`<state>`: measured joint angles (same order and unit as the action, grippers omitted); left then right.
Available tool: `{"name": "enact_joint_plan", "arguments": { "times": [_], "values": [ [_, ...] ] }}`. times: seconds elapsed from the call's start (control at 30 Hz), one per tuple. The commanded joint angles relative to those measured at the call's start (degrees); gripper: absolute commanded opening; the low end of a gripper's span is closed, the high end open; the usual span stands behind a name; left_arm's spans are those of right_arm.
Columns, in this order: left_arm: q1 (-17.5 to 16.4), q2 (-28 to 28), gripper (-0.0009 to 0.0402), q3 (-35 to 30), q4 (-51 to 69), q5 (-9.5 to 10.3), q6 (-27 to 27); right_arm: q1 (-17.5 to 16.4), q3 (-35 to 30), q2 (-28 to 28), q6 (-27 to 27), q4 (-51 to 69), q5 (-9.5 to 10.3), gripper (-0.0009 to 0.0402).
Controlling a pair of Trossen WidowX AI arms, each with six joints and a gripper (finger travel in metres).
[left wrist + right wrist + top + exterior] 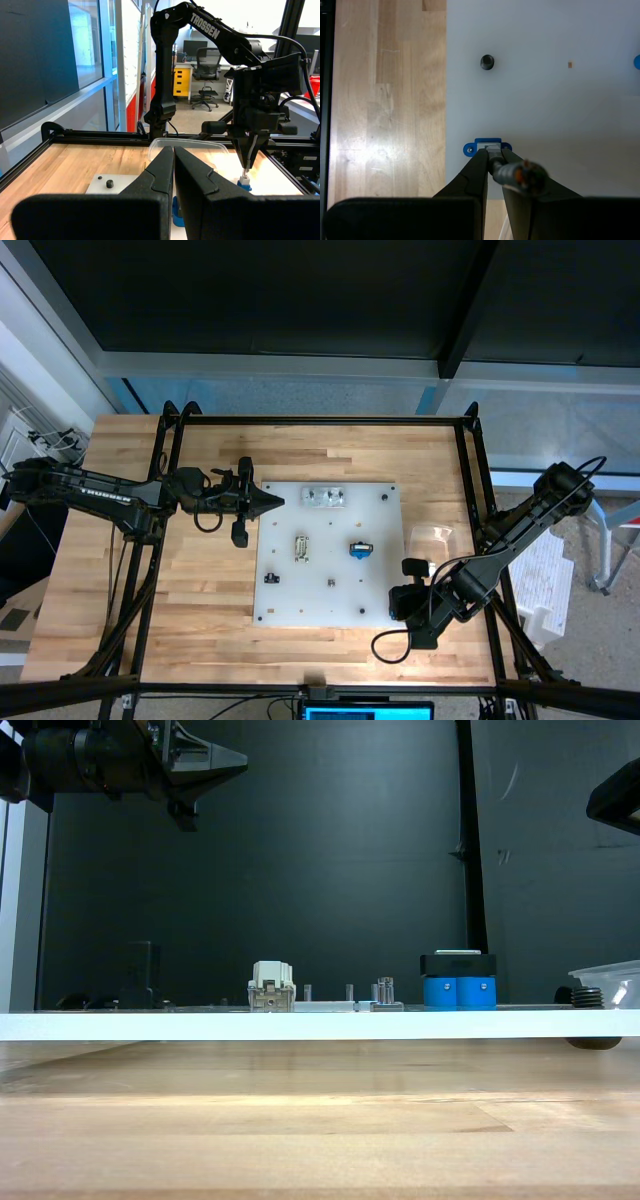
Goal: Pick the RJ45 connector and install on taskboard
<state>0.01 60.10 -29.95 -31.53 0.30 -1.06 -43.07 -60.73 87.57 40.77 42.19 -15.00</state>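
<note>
The wooden tabletop (200,590) is taken up in the middle by the white taskboard (320,600), which is laid flat, so that its fittings are reached from above by both arms. A clear tray (432,537) is set just beside the board's right edge, close to the right arm's side.

The left end effector (272,502) is held high over the board's left edge with its fingers clenched on nothing. It is judged to be parked clear of the work.

The right end effector (493,154) is pointed straight down at the board's near right corner and is clenched on the RJ45 connector (496,164). The plug is gripped upright with a stub of frayed wires trailing from its back. It is held directly over a small blue fitting (469,149) at the board's edge, presumably so that it can be pushed straight in.

Whether the plug is already seated or only touching the fitting cannot be told. In the high view the plug and fingers are hidden under the wrist itself. In the low view the right arm is cut off.
</note>
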Motion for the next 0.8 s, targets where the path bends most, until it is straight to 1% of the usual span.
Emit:
{"name": "enact_joint_plan", "arguments": {
  "times": [0.03,0.8],
  "values": [
    [0.0,0.0,0.0,0.0,0.0,-0.02,0.0,0.0,0.22,-0.02,0.04,-0.57,0.0,0.0],
    [0.0,0.02,0.0,0.0,0.0,-0.02,0.0,-0.31,0.66,0.2,0.07,-0.83,0.13,0.0]
  ]
}}
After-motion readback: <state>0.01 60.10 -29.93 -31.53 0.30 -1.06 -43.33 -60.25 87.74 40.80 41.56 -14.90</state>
